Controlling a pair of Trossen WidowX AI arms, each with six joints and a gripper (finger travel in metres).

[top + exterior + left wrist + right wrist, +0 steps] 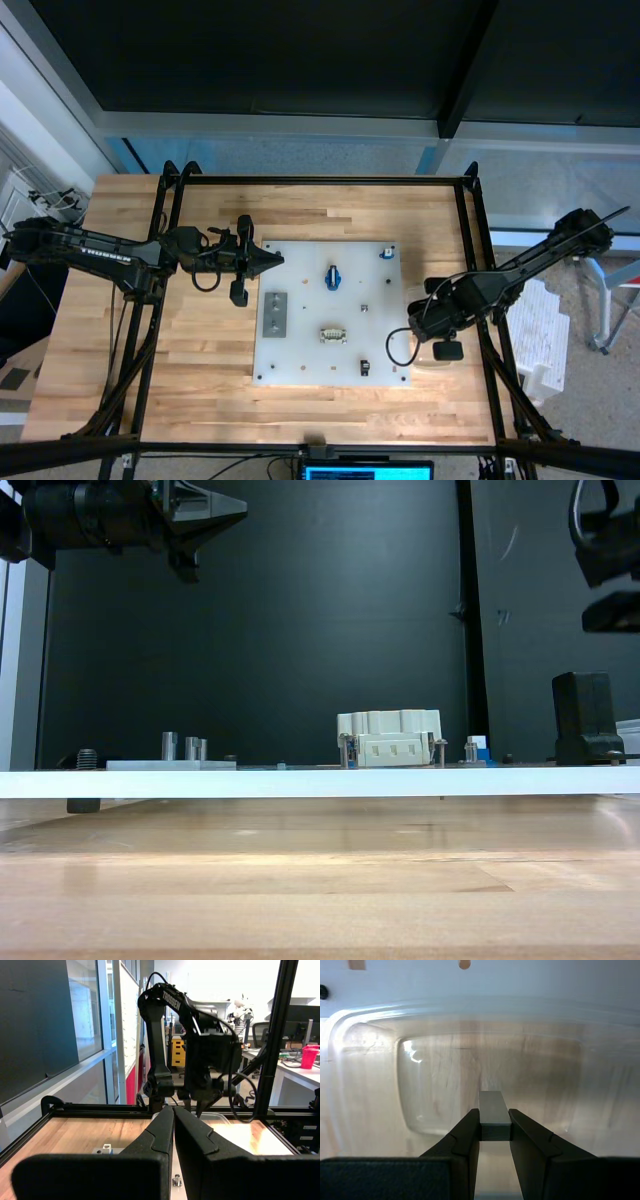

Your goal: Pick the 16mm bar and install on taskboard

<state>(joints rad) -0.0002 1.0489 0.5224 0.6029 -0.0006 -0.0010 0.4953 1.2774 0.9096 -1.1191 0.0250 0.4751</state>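
beside the right edge of the taskboard [300,350], the right gripper [495,1127] hangs over the clear tray [435,1075]. its fingers are clamped on the 16mm bar [495,1110], a flat grey piece held up off the tray floor. so the pick looks done. what remains, judging from this, is carrying the bar across and seating it in its place on the board. at the taskboard's far left corner the left gripper [272,258] hovers above the plate, fingers pressed together on nothing.
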